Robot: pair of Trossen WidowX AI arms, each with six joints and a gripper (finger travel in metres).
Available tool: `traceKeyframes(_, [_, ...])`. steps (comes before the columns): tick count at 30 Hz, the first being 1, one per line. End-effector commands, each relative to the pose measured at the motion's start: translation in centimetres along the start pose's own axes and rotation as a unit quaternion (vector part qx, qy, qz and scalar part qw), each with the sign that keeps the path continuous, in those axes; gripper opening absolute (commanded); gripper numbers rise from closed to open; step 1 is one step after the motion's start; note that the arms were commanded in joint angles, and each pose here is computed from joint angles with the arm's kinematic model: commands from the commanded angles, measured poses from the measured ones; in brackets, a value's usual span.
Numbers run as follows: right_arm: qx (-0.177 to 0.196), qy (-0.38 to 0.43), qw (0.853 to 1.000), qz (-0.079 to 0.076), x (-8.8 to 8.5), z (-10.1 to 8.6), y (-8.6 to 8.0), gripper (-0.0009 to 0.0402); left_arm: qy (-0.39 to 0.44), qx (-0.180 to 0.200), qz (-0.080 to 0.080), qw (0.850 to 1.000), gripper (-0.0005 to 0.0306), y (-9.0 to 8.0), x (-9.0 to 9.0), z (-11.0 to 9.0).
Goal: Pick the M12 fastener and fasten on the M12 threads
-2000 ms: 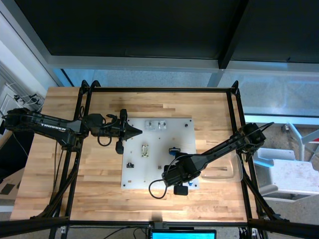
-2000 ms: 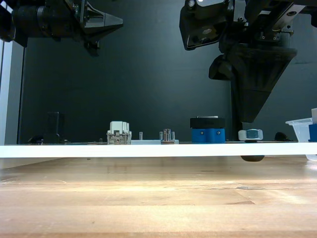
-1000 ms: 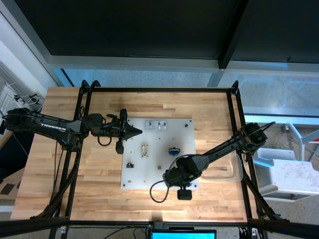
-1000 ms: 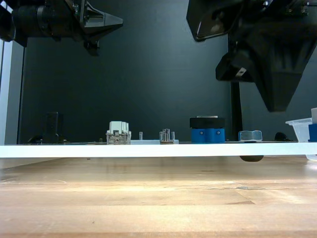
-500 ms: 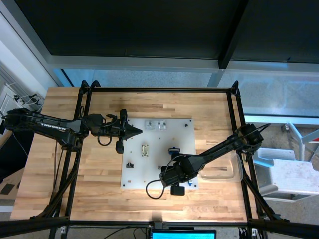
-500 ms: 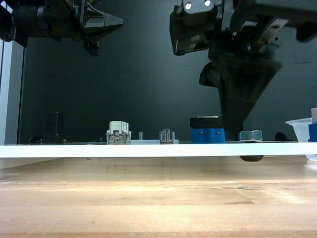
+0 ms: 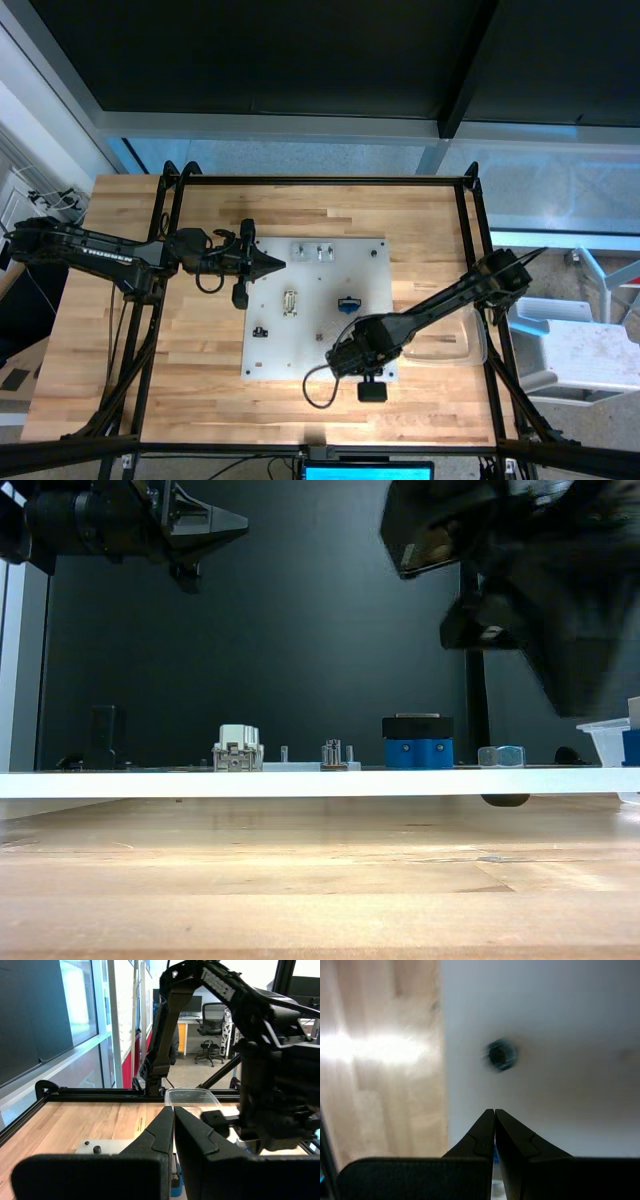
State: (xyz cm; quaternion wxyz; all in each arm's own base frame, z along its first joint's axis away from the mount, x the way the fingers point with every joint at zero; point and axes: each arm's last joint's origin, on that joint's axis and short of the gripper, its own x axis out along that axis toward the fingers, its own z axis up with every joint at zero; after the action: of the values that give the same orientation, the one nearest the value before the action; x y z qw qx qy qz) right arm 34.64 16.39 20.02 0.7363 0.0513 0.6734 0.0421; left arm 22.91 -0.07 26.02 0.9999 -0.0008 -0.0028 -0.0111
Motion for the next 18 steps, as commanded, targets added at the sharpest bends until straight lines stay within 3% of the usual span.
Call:
traceKeyframes(1, [0.004,-0.003,1.0,-0.004,-0.1,0.0,0.0,0.0,0.0,0.0,0.0,1.0,0.0,0.0,0.0,0.0])
traceKeyframes(6, [0.003,-0.029,1.0,0.001,-0.6,0.2,0.1,0.0,-0.001,0.0,0.0,1.0,0.0,0.0,0.0,0.0])
traceKeyframes(12, [0.016,-0.08,0.995,-0.054,-1.1,0.6,-0.1,0.0,0.0,0.0,0.0,1.0,0.0,0.0,0.0,0.0])
traceKeyframes(18, [0.021,-0.078,0.995,-0.065,-0.1,0.7,-0.2,0.0,-0.001,0.0,0.0,1.0,0.0,0.0,0.0,0.0])
